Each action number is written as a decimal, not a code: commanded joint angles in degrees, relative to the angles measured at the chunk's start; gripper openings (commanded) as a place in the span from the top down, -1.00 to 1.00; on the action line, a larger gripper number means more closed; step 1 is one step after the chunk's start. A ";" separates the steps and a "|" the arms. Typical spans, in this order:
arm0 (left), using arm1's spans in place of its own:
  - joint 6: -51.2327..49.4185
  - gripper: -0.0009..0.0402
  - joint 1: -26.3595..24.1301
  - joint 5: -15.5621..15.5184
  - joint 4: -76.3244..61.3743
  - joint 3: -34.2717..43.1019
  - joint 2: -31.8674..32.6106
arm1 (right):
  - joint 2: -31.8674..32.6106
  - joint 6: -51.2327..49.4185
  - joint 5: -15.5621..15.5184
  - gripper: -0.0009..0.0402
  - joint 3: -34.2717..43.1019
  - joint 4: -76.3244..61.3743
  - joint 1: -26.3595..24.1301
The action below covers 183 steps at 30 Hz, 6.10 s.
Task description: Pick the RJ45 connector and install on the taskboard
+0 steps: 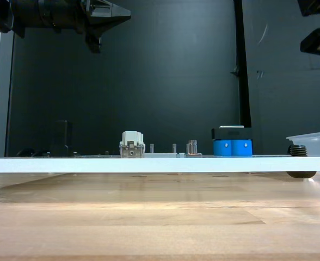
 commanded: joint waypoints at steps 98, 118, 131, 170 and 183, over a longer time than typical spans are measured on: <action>0.02 0.95 0.02 0.00 0.02 0.02 0.00 | -12.46 25.51 12.11 -0.03 -24.50 12.39 22.84; 0.02 0.95 0.02 0.00 0.02 0.02 0.00 | -12.44 25.68 11.54 -0.02 -31.34 20.48 25.03; 0.00 0.95 0.02 0.00 0.02 0.02 0.00 | -12.44 25.75 11.54 0.24 -33.16 23.41 24.90; 0.02 0.95 0.02 0.00 0.02 0.02 0.00 | 0.28 13.97 -4.55 0.96 -11.13 6.60 15.17; 0.00 0.95 0.00 0.00 0.02 0.02 0.00 | 20.22 8.15 0.17 0.96 10.29 5.38 7.43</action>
